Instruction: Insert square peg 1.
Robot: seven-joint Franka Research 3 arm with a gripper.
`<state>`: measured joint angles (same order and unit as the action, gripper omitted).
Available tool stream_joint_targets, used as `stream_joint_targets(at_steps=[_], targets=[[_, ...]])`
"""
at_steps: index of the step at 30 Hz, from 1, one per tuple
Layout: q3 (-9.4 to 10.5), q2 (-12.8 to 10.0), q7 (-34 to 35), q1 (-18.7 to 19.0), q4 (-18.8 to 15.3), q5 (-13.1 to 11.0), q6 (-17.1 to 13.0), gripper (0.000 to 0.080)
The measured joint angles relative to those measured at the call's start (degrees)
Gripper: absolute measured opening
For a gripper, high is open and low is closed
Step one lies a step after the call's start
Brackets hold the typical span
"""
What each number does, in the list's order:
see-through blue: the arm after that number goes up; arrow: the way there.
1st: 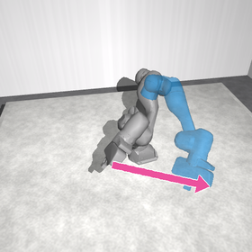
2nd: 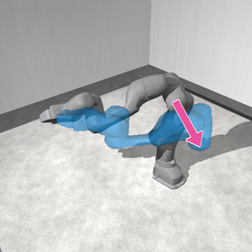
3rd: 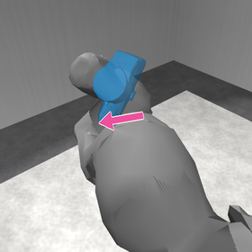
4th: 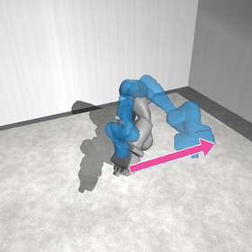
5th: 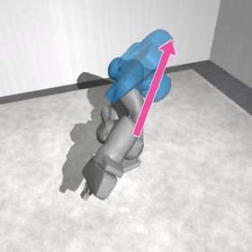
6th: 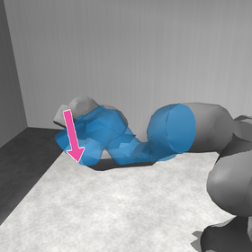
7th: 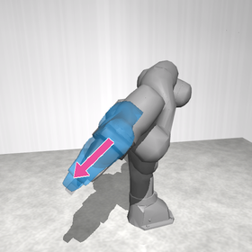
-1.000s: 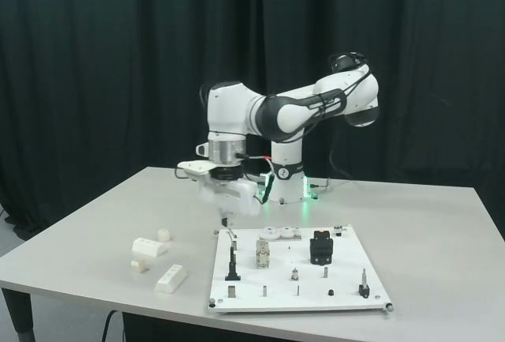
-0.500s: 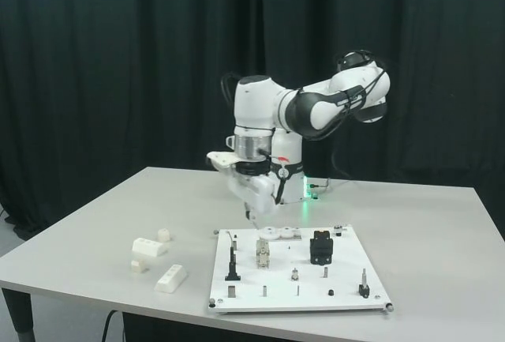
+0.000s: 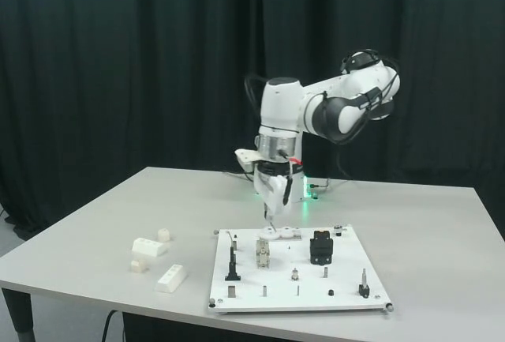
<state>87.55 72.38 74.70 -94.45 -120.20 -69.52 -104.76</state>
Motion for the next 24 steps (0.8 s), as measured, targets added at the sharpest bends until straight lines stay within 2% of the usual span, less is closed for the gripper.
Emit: stream_joint_targets(at_steps=[11, 17, 24], targets=[[1.69, -0.09, 7.77, 8.03, -5.05, 1.93, -7.14, 0.0026], [2.2, -0.52, 9.7, 10.26, -6.61, 2.6, -8.81, 0.0026], [2.8, -0.68, 13.04, 10.58, -7.04, 2.62, -9.76, 0.0026]])
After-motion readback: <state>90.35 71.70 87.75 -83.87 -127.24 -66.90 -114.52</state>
